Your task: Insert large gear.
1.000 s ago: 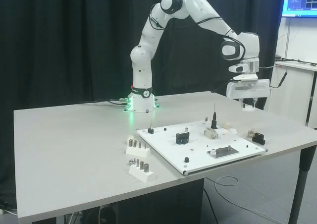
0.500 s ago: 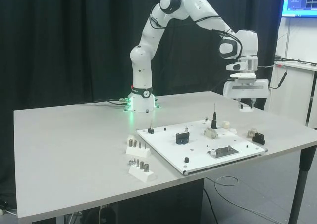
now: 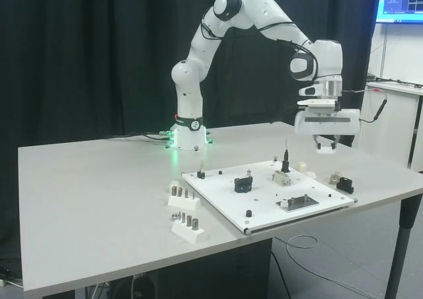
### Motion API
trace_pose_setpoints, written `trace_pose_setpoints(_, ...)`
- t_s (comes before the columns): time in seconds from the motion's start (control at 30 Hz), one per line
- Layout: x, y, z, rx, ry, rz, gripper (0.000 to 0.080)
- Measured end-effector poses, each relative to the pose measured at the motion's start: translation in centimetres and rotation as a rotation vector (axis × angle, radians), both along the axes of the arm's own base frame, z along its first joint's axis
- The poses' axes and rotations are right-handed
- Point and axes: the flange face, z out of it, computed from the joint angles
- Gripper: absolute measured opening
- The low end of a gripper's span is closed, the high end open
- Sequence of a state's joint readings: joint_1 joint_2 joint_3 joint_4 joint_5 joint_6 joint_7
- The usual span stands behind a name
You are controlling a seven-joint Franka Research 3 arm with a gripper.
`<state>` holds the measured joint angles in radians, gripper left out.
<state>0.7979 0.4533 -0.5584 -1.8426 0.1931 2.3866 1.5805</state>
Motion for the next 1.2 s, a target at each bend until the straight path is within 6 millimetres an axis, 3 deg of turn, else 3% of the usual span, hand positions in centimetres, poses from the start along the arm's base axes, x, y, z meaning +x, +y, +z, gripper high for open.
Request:
trace_pose_setpoints(0.53,2.8,-4.0,0.3,0.037,0.033,-0.166,0.0333)
trace_pose_setpoints(1.2,6.6,-8.9,-1.8,0.025,0.024,-0.289,0.0333)
